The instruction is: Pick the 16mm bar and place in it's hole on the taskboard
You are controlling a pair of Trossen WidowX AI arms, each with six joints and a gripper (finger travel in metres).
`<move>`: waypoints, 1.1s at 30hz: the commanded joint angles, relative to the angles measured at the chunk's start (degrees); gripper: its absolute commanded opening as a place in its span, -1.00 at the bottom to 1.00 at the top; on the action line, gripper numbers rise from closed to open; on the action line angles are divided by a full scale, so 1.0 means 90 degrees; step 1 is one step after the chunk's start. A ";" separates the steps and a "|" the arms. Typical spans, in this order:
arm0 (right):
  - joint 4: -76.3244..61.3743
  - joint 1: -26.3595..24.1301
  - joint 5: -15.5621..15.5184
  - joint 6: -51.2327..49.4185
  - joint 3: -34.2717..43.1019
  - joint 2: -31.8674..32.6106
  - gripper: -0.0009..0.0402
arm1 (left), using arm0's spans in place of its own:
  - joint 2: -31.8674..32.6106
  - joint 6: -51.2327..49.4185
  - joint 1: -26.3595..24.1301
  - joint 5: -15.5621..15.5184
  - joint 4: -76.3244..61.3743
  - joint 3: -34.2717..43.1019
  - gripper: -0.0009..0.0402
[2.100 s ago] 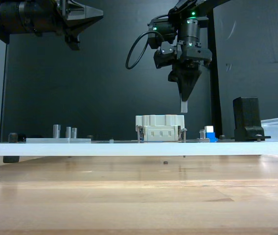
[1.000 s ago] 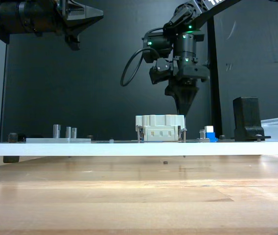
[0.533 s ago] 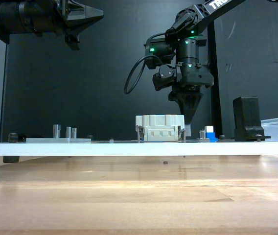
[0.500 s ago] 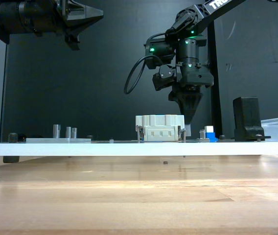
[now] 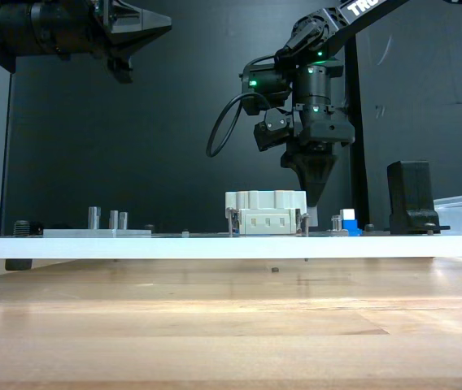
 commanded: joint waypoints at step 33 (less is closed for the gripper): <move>-0.0306 0.0022 0.0187 -0.0029 0.0002 -0.0277 0.19 | 0.0000 0.0002 0.0000 0.0000 0.0000 0.0000 -0.96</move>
